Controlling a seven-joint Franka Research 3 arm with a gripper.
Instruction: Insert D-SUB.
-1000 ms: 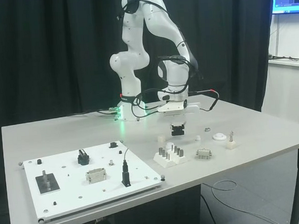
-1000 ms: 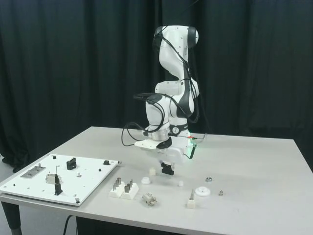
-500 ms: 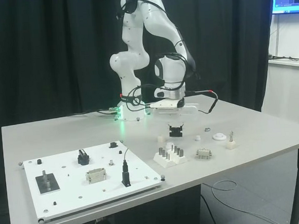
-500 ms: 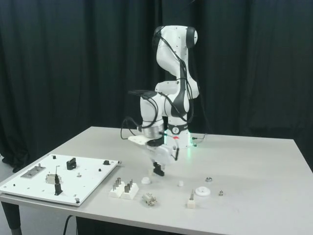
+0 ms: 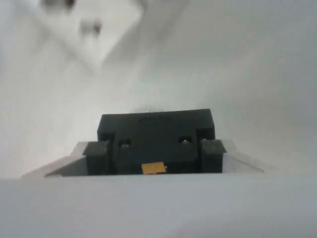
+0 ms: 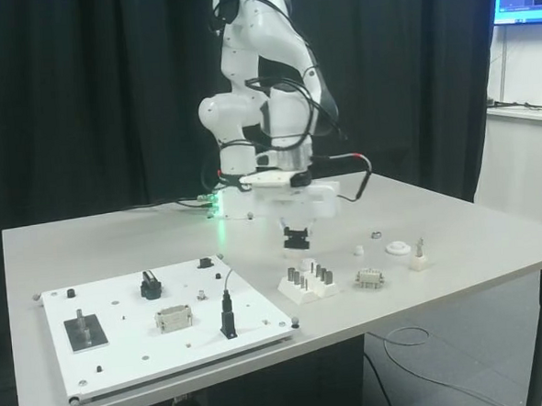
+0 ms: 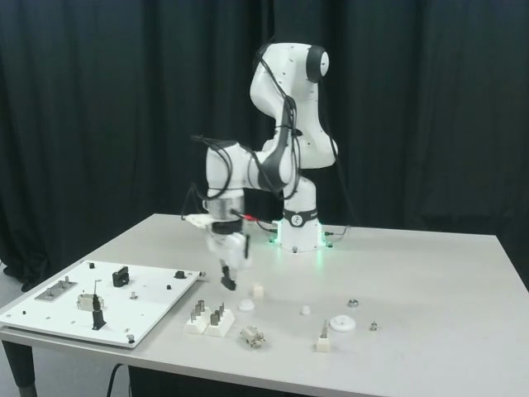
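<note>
Transport step: hand (image 6: 295, 239) clamped on the black D-SUB connector (image 5: 155, 142), above the grey surface (image 6: 117, 240). Next, I judge, it must align over the white board (image 6: 123, 345) socket

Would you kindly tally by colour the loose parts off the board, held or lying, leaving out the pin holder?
White: 5 (cube, cap, small cap, disc, peg block)
Grey: 3 (connector, nut, small stud)
Black: 1 (D-SUB plug, held in the jaws)
Total: 9
</note>
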